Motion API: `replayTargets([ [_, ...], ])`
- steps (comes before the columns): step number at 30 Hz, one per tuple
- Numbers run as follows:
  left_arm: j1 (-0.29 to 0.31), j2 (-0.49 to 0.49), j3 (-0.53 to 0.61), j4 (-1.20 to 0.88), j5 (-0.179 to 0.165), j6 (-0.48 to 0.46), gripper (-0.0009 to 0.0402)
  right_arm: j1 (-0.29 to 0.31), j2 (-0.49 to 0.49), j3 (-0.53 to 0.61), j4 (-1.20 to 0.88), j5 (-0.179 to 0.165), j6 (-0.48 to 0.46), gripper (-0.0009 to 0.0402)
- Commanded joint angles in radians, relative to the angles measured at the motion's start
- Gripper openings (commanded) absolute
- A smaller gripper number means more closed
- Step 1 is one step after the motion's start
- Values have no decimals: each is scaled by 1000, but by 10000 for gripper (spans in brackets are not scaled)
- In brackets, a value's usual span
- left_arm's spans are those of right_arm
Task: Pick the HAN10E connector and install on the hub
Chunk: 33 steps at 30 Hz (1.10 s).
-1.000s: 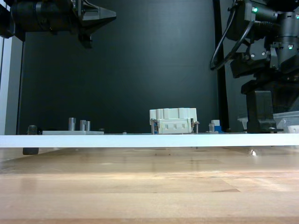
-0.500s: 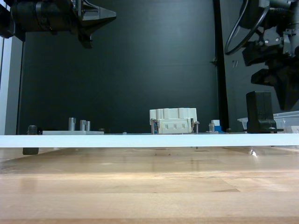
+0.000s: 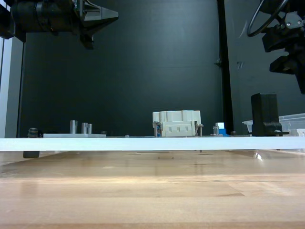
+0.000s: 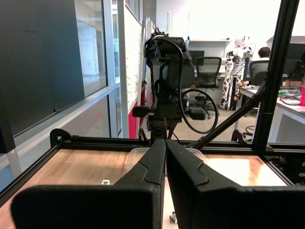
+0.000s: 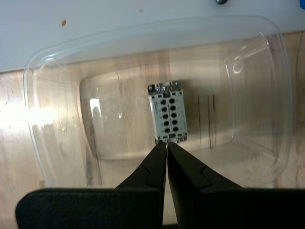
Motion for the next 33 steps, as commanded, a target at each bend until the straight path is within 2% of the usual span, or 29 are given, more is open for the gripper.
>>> replayTargets([
  [1,0,0,0,0,0,0,0,1,-2,0,-2,0,0,4],
  [26,0,0,0,0,0,0,0,7,11,0,4,-1,-3,6],
  [29,0,0,0,0,0,0,0,7,31,0,10,-15,-43,27],
  [33,0,0,0,0,0,0,0,6,77,0,43,-13,-66,90],
])
